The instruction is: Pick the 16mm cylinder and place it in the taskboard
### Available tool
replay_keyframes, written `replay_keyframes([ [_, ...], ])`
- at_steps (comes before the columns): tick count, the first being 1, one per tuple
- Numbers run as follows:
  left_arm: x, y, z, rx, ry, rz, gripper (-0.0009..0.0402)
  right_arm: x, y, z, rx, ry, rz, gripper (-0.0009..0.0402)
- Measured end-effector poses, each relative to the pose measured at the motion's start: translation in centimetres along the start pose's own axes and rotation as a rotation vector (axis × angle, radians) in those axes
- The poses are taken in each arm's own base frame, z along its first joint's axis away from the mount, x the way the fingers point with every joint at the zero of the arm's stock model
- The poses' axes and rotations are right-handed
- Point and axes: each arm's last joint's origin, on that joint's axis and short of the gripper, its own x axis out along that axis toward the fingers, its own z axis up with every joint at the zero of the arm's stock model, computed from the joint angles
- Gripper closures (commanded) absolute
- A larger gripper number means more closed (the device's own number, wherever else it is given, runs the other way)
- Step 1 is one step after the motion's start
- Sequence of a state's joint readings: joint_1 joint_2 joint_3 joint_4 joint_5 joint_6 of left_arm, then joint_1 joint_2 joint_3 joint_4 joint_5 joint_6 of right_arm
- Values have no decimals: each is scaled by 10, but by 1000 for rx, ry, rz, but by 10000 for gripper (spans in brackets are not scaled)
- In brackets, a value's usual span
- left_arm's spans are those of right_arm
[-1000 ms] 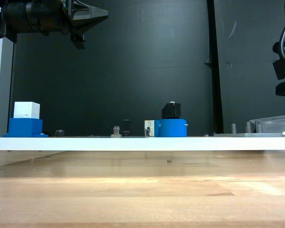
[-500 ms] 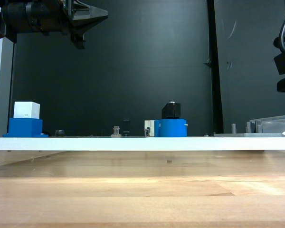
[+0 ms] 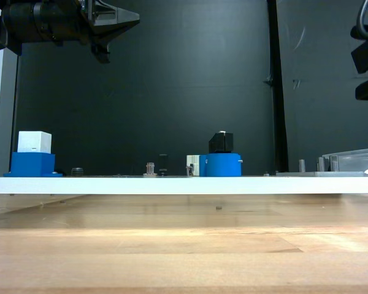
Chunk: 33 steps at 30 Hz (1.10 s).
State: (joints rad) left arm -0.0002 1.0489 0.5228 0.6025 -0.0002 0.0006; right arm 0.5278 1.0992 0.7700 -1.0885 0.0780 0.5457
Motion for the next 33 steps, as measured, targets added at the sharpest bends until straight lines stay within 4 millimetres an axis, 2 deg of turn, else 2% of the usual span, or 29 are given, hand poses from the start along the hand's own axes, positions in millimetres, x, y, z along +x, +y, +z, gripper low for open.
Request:
replay_keyframes([
  [17, 0, 0, 0, 0, 0, 0, 393, -33, 1, 7, 0, -2, 1, 348],
  [33, 0, 0, 0, 0, 0, 0, 393, -33, 2, 10, 2, -20, 2, 348],
])
